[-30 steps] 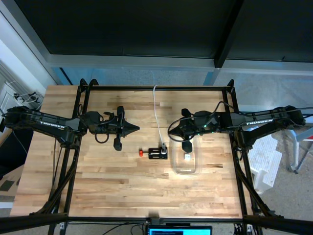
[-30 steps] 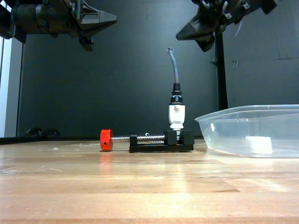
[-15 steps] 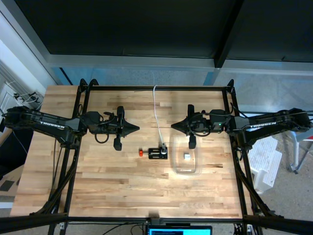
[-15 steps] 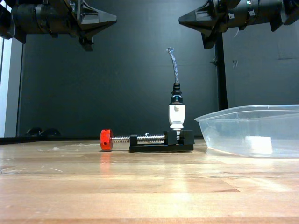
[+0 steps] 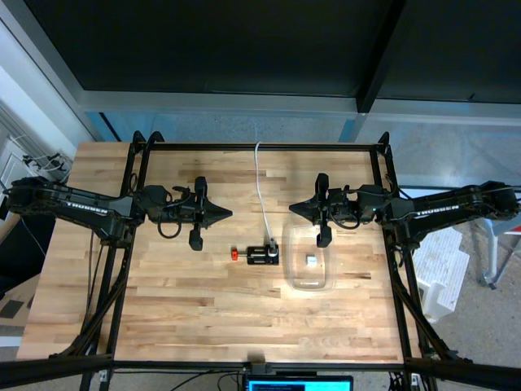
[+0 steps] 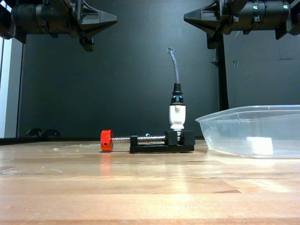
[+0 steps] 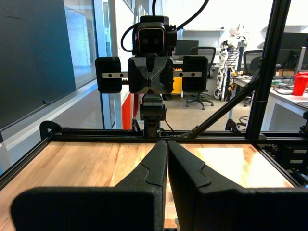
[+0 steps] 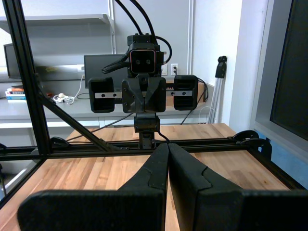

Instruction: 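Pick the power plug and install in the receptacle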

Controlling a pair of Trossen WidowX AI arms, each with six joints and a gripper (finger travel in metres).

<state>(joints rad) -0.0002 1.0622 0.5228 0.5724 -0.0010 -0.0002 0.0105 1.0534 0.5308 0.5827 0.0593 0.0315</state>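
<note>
High view
- Left gripper (image 5: 226,214): raised over the wooden table (image 5: 163,285), left of centre, tip pointing inward; jaws not readable from here
- Right gripper (image 5: 293,206): raised opposite, tip facing the left one, just behind the clear tray (image 5: 289,275)
- Receptacle (image 5: 262,255): black block fixture on the table between the two arms, nearer the viewer than both tips; red knob (image 5: 234,255) at its left end; white cable (image 5: 260,187) running from it to the far edge
- Clear tray: just right of the receptacle; white cube (image 5: 310,260) inside
- Power plug: too small to pick out

Low view
- Both grippers high above the table, well clear of the receptacle (image 6: 161,140)
- White connector body (image 6: 177,115) standing upright on the fixture's right end, cable rising from it

Left wrist view
- Left gripper (image 7: 167,144): jaws pressed together, nothing held; right arm (image 7: 150,62) facing it

Right wrist view
- Right gripper (image 8: 168,145): jaws closed tip to tip, nothing held; left arm (image 8: 143,94) facing it
</note>
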